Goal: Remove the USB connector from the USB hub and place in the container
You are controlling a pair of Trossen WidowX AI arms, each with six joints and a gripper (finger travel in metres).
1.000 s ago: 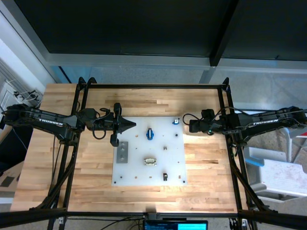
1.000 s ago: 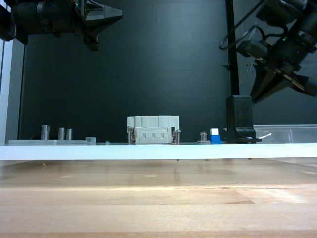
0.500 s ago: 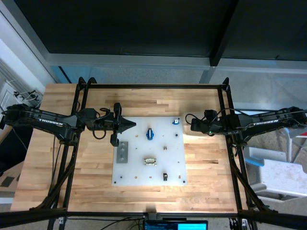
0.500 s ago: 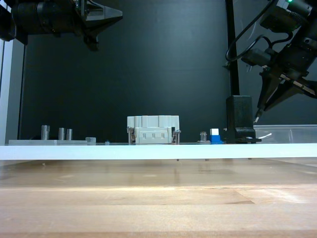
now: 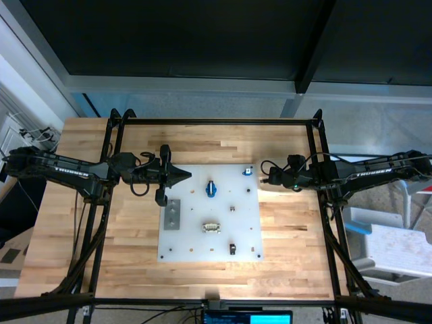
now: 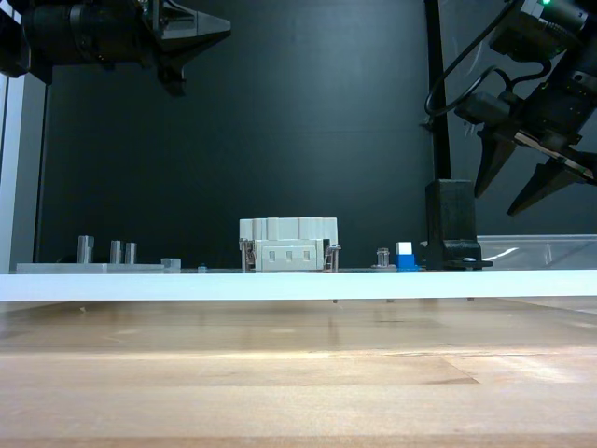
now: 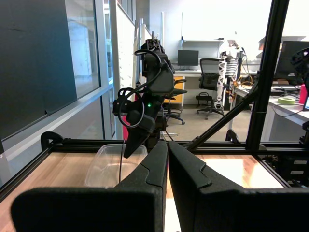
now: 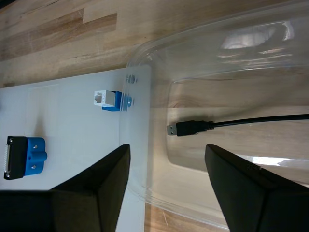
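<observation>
Both halves of the job look done

Nearest, at the near edge of the white square board point(image 5: 196, 236), the tiny black squarish USB hub point(image 5: 232, 248) stands with nothing visibly plugged into it. Farther back and to the right, just off the board's far right corner, the clear rounded plastic container point(image 8: 241, 96) sits on the wooden table point(image 5: 290, 229). The thin black USB connector point(image 8: 186, 128) lies flat on the container's floor, its cable tail trailing away. Removal and placing both appear complete, and only a retreat of the arm seems left. The right gripper point(image 8: 166, 147) hangs above the container with its claw spread wide, holding nothing and touching nothing. Over the board's far left, the left gripper point(image 7: 167, 145) hovers parked, its fingers pressed together and empty.
</observation>
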